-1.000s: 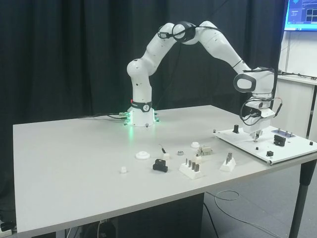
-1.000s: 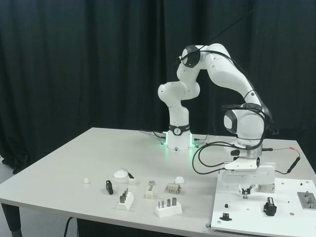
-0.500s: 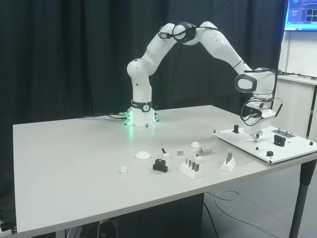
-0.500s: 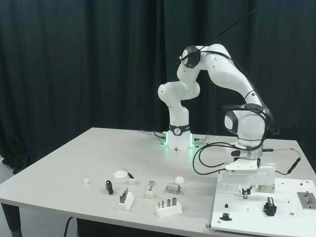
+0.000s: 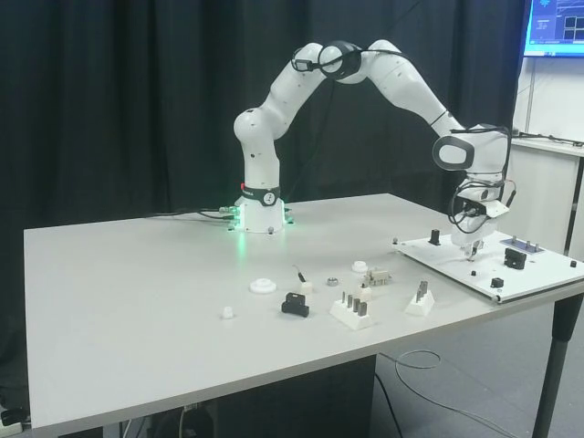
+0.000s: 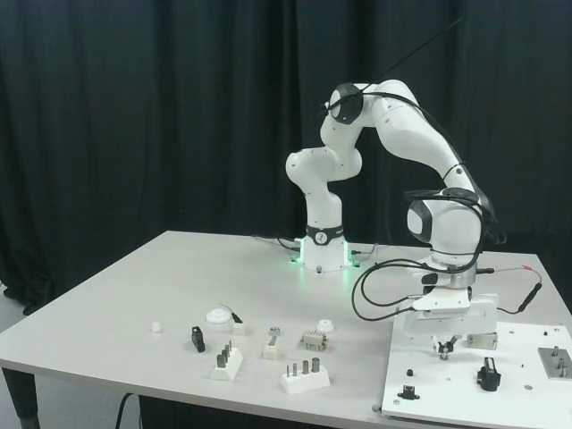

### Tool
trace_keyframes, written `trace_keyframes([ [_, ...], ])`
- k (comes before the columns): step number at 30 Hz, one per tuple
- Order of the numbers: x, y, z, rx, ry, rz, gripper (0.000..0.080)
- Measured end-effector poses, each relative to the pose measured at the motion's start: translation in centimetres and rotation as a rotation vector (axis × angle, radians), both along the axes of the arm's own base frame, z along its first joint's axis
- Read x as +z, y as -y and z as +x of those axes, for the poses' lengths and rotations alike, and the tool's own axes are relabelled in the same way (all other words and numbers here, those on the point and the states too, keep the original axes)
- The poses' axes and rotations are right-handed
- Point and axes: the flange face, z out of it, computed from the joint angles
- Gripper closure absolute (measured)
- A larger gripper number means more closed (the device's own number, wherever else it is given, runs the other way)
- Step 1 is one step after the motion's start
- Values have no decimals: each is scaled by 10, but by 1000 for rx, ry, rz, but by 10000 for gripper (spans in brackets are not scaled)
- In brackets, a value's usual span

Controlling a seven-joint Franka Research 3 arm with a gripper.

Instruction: Insert BNC.

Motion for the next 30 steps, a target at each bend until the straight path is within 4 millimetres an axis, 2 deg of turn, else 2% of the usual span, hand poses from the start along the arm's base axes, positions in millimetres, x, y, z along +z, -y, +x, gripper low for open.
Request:
trace_keyframes([
  [21, 0, 0, 0, 220, -7, 2, 676],
  [30, 0, 1, 0, 390, -12, 3, 676],
])
